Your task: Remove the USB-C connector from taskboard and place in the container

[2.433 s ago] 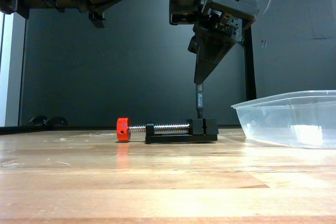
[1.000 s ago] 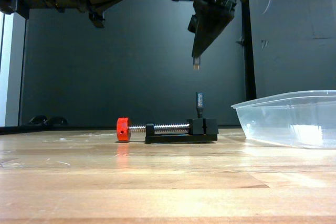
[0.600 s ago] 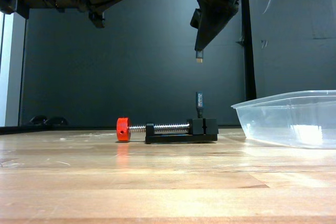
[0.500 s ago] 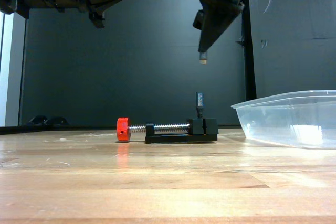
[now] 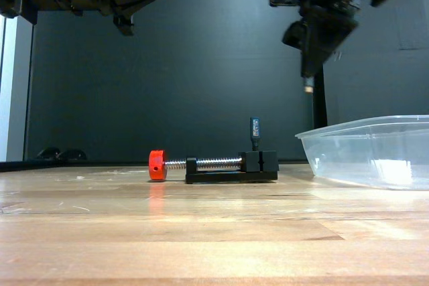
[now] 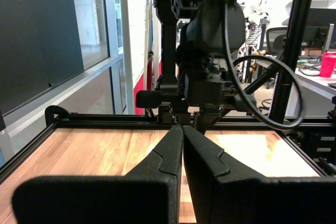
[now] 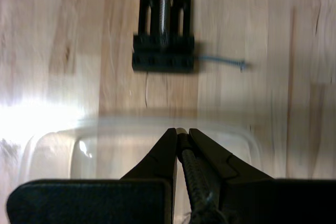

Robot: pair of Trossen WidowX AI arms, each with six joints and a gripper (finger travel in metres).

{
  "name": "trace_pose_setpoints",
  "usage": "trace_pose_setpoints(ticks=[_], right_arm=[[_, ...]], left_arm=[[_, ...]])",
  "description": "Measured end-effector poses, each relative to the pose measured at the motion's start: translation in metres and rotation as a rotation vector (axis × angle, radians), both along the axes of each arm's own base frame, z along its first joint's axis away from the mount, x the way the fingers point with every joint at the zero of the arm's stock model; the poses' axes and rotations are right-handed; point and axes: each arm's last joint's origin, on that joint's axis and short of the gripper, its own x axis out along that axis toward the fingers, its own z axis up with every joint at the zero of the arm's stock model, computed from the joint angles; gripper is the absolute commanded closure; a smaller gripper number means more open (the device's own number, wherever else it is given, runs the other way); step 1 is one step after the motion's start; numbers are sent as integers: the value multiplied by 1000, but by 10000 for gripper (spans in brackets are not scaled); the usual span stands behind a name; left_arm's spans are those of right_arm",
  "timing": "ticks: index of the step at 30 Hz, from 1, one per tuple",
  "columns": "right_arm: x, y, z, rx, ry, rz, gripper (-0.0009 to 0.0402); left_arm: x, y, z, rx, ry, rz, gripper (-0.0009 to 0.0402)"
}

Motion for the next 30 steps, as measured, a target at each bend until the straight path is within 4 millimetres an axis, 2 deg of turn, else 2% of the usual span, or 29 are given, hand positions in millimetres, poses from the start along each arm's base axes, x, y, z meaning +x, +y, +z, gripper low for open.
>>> trace_pose_setpoints(ticks=[9,18,30], right_arm=[[-32,-5,-22,-8,45,0,393],[-48,-7,-36,-8,85,-13,388],[-53,-5,-42,-9,95,-23,291]], left_arm=[[0,0,0,0,0,0,393],[0,0,0,0,0,0,393],[0,0,0,0,0,0,393]])
